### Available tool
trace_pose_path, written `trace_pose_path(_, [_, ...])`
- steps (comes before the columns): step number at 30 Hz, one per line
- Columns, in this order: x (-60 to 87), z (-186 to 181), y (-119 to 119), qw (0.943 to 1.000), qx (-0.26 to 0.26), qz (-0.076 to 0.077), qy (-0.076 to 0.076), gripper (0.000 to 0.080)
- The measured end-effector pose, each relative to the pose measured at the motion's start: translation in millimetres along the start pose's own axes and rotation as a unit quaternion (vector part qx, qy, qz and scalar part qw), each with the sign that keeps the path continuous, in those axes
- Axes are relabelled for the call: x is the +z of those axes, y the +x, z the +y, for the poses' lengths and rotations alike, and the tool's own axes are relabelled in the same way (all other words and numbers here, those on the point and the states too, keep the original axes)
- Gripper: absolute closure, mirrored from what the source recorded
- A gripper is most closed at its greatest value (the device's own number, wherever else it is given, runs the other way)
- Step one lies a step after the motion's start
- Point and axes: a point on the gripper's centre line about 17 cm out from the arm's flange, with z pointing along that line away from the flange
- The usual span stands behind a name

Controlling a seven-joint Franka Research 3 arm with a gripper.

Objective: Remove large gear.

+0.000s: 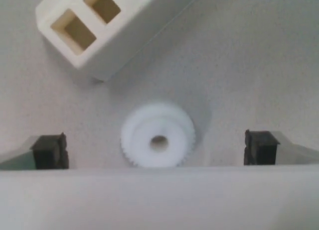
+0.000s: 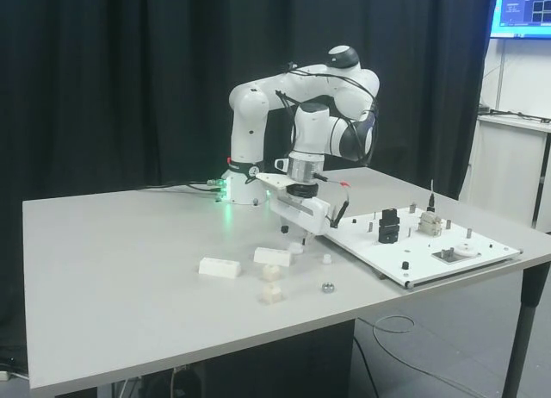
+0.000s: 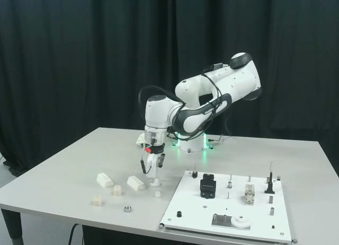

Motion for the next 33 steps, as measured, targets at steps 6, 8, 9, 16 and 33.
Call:
trace_pose_path(6, [-5.5, -2, 3, 1.0, 0.001, 0.001, 0.004, 0.0008])
trace_pose_path(8, [-7.2, -3, 3, 1.0, 0.001, 0.001, 0.004, 0.0008])
trace_pose_path(9, [-8.0, -3, 4, 1.0, 0.001, 0.001, 0.004, 0.0008])
trace_pose_path(16, [-11.3, -3, 6, 1.0, 0.001, 0.003, 0.004, 0.0003])
trace_pose_path(33, [-17.0, -5, 7, 1.0, -0.001, 0.005, 0.007, 0.0003])
